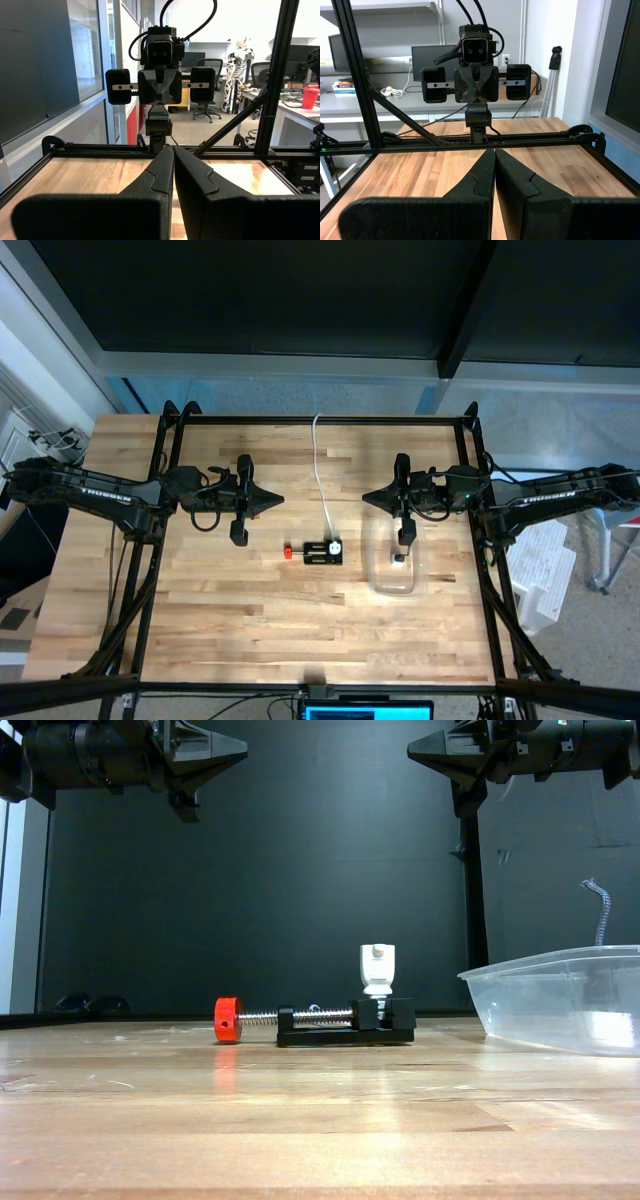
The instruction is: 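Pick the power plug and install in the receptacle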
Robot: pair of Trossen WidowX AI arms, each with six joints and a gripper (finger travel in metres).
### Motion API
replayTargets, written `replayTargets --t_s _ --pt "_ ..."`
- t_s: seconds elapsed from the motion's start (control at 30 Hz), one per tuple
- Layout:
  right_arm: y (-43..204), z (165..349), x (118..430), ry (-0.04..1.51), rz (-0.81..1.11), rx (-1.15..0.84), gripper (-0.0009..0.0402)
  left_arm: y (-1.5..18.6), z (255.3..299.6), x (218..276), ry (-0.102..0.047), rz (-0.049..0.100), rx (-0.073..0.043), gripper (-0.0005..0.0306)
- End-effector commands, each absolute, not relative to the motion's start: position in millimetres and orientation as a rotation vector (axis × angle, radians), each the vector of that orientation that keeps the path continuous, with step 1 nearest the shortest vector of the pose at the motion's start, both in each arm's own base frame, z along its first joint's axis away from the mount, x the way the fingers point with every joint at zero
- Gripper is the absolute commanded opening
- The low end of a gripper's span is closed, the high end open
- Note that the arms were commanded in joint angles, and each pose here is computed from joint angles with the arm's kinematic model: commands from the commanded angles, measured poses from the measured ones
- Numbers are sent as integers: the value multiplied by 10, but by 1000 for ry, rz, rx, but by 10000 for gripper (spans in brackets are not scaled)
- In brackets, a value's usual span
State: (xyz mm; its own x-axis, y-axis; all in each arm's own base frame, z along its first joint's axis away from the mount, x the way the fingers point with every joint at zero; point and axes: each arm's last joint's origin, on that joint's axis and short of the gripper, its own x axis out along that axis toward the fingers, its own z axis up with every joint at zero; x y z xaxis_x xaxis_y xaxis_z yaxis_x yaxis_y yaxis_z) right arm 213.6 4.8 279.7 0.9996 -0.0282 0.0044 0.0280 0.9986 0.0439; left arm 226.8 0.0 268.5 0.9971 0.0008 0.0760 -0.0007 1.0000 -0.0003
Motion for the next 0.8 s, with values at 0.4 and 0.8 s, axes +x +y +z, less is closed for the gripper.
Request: replayTargets --t_s 0.4,0.8 --pt "49 2800 2137 -8 -28 50 0 0 2686 2268 -77 0 0 0" --pt "54 2765 2136 30 -15 45 0 0 2686 2268 -77 0 0 0"
